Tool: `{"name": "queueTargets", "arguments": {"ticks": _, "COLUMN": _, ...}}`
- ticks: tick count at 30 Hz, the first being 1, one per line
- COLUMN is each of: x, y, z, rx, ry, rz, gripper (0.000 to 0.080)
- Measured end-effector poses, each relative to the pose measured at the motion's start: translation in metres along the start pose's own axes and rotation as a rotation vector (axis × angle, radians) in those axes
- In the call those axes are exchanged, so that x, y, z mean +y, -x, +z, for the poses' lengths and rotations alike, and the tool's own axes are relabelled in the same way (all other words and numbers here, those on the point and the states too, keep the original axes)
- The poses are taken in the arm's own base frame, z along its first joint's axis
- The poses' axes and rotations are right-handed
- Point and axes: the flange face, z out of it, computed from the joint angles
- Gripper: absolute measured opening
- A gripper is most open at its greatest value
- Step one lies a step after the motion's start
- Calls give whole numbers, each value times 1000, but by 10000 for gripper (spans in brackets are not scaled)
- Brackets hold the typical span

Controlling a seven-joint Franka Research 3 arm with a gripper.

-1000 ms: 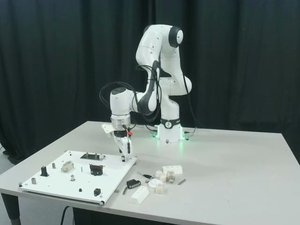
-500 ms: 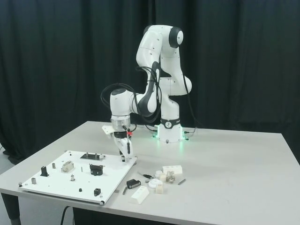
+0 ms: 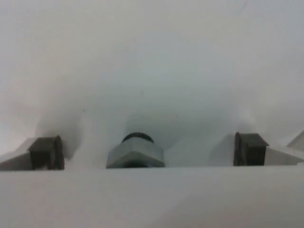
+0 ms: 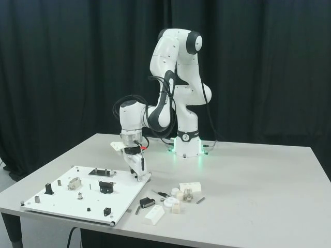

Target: Remove bolt 4.

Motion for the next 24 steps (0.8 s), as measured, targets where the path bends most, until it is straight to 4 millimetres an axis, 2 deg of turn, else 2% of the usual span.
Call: {"name": "queueTargets", "arguments": {"ticks": 24, "x": -1, "y": -2, "z": -10, "rx": -15, "ry": -23, "rz": -59, "gripper": 800}}
